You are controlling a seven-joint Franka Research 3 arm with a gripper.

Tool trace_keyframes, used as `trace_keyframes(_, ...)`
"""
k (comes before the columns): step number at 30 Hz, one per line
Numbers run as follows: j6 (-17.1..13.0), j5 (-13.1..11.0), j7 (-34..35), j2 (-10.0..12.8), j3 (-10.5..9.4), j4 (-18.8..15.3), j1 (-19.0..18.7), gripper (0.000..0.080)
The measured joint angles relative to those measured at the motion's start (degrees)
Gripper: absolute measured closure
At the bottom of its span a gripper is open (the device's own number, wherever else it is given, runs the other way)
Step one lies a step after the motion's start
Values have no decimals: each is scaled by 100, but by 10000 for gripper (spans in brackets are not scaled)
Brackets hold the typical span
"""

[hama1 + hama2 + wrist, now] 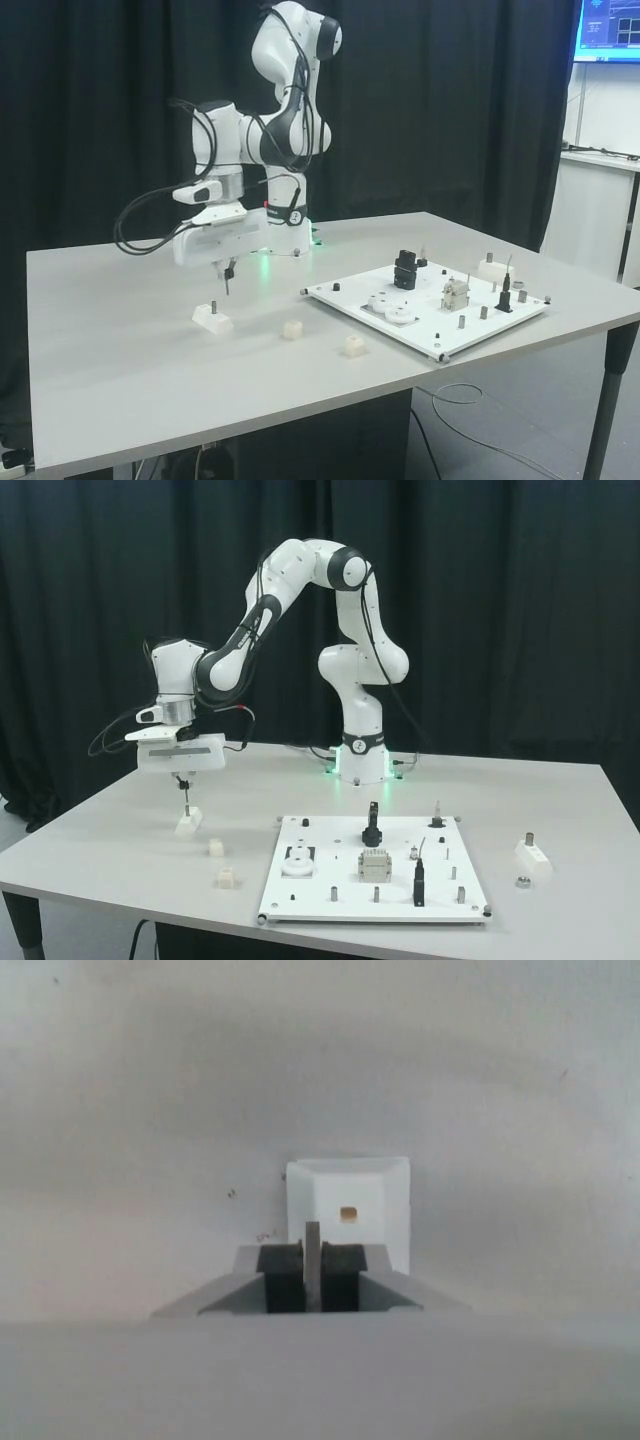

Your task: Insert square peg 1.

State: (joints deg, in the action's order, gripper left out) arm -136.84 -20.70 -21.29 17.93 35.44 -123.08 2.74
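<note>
In the wrist view the gripper is clamped narrow on a thin grey square metal peg, its black finger pads pressing the peg from both sides so that it stands upright between them. Just beyond the peg's tip lies a small white block with sloped sides and a small square hole in its top; the peg appears to hang just short of that hole rather than over it, though the angle makes this hard to judge.

From the second room view, the white block sits on the grey surface directly below the gripper, and the peg points down at it with its tip close above the block. Two smaller white cubes lie near it, nearer the front edge. To their side rests a white assembly board carrying assorted small black and grey parts, and well apart, toward the far end, stands another white block with a stud in it. Behind everything, the white arm's base is bolted down before a black curtain.
</note>
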Motion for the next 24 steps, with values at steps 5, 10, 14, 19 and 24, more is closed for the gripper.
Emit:
trace_keyframes(5,33,3,63,-91,0,-1,-79,771)
trace_keyframes(10,173,24,209,-215,0,-3,-176,771)
trace_keyframes(14,294,108,359,-322,0,-6,-273,771)
trace_keyframes(19,502,217,630,-465,1,-13,-427,771)
trace_keyframes(24,751,313,989,-644,0,-55,-635,771)
